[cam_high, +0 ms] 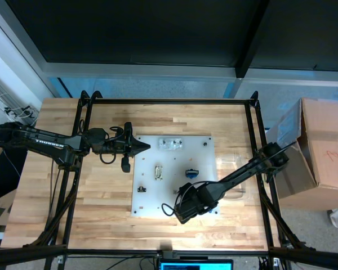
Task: Unfasten the M12 nut and place it in the container
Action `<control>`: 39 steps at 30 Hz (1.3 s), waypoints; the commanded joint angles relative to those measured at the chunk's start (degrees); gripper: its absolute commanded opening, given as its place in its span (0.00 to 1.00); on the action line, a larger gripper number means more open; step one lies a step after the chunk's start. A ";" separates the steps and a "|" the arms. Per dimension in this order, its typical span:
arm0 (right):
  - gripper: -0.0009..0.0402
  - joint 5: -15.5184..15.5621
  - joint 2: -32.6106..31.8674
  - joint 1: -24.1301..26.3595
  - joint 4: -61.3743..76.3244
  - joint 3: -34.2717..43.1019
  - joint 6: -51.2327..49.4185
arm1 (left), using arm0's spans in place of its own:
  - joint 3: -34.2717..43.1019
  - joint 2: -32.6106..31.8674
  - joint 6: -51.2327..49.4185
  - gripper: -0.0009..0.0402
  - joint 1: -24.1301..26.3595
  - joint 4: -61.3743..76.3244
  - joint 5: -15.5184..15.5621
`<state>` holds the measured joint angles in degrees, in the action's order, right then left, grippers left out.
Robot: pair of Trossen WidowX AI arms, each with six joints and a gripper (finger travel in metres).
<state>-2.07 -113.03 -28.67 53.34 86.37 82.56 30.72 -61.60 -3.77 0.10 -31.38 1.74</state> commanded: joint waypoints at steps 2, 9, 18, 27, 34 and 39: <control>0.14 0.07 1.29 -0.02 2.16 -0.04 -0.87 | 0.00 0.00 0.02 0.02 -0.02 0.00 -0.02; 0.14 -0.57 4.87 0.04 5.90 -0.04 -3.76 | 0.00 0.00 0.02 0.02 -0.02 0.00 -0.02; 0.14 -1.40 11.74 0.04 10.51 -2.86 -18.86 | 0.00 0.00 0.02 0.02 0.00 0.02 -0.02; 0.14 -1.31 25.57 1.44 10.47 -16.24 -35.52 | 0.00 0.00 0.02 0.02 -0.02 0.00 -0.02; 0.14 -1.29 36.33 3.10 10.58 -26.97 -46.40 | 0.00 0.00 0.02 0.02 -0.02 0.00 -0.02; 0.14 -1.36 40.26 4.33 10.49 -32.26 -49.24 | 0.00 0.00 0.02 0.02 -0.02 0.02 -0.02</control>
<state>-3.44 -73.32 -24.67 63.92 55.22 33.41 30.70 -61.60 -3.75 0.10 -31.38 1.72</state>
